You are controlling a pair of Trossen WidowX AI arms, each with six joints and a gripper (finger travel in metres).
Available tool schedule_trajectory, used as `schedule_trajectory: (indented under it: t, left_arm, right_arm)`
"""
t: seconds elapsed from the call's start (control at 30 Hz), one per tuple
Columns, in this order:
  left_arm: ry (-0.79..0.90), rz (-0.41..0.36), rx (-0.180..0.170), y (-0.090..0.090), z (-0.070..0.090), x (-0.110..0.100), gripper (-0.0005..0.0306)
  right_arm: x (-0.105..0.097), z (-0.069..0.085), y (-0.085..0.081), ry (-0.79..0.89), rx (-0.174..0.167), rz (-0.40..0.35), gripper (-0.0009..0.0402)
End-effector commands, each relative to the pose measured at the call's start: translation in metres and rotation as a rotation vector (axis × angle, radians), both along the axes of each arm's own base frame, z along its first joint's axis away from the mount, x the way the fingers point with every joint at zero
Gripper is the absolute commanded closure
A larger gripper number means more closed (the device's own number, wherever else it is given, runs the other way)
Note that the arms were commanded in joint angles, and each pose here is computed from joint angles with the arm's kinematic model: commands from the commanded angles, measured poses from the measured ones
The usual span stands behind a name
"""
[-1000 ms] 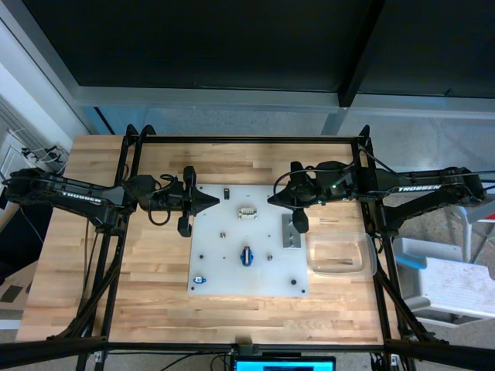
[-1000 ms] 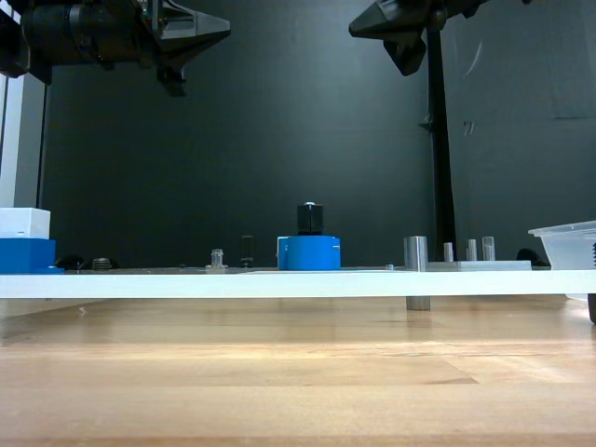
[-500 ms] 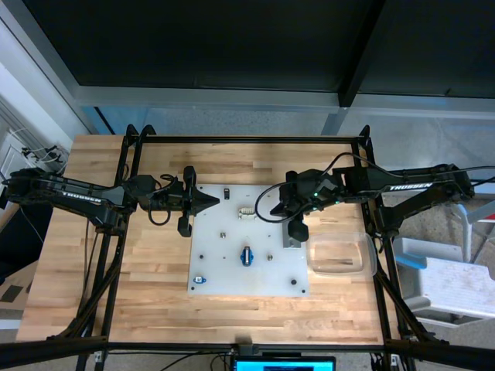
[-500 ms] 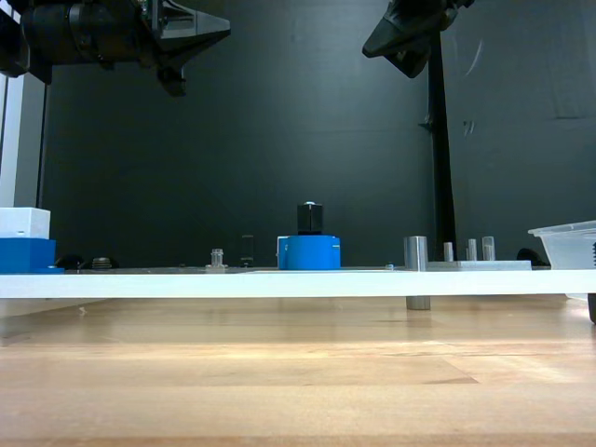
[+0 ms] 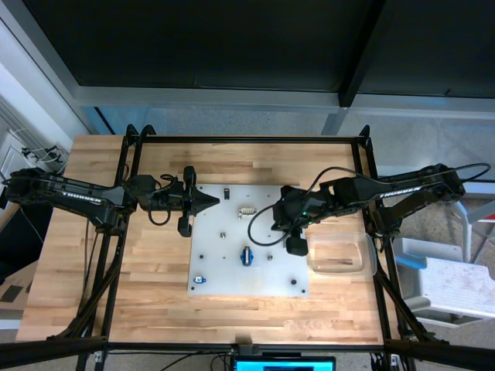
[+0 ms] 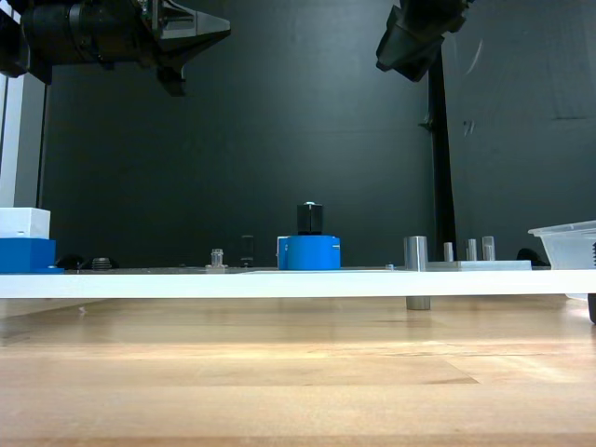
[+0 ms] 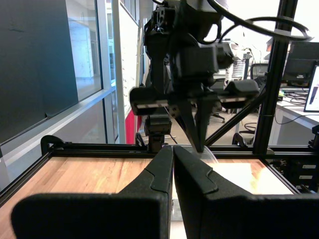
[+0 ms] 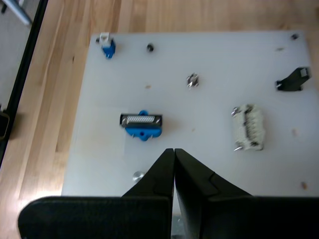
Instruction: Pick the 16mm cylinder and place it in the container
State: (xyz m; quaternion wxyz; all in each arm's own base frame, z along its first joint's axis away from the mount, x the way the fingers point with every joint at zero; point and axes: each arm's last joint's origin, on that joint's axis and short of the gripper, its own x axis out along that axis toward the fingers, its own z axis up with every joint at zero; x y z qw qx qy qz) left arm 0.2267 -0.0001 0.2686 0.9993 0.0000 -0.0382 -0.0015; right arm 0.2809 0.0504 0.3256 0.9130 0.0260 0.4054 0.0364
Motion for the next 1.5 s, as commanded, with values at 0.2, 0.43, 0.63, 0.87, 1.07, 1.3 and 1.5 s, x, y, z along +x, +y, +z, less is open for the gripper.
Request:
schedule_trajectory:
  t: [0.2,0.43,0.63,0.87,1.07,1.3,1.5]
  left_arm:
    - [0.000,0.000,0.000,0.000,0.000,0.000,0.0300]
    - [0.000,0.000,0.000,0.000,0.000,0.000,0.0300]
    - [0.000,0.000,0.000,0.000,0.000,0.000,0.0300]
    - [0.001,0.000,0.000,0.000,0.000,0.000,0.0300]
    - [0.000,0.000,0.000,0.000,0.000,0.000,0.0300]
    - [0.000,0.000,0.000,0.000,0.000,0.000,0.0300]
    - [0.000,0.000,0.000,0.000,0.000,0.000,0.0300]
  right_arm:
    - [0.004,-0.015,0.013,0.090,-0.002,0.021,0.0393]
    - [0.012,-0.032,0.019,0.171,-0.035,0.009,0.0393]
    - [0.019,-0.046,0.026,0.223,-0.029,-0.003,0.0393]
    - [0.022,-0.055,0.032,0.256,-0.042,0.001,0.0377]
    - [0.024,-0.055,0.035,0.282,-0.052,-0.019,0.0302]
    - [0.034,-0.055,0.039,0.345,-0.085,-0.040,0.0233]
    - [0.044,-0.056,0.044,0.388,-0.100,-0.036,0.0224]
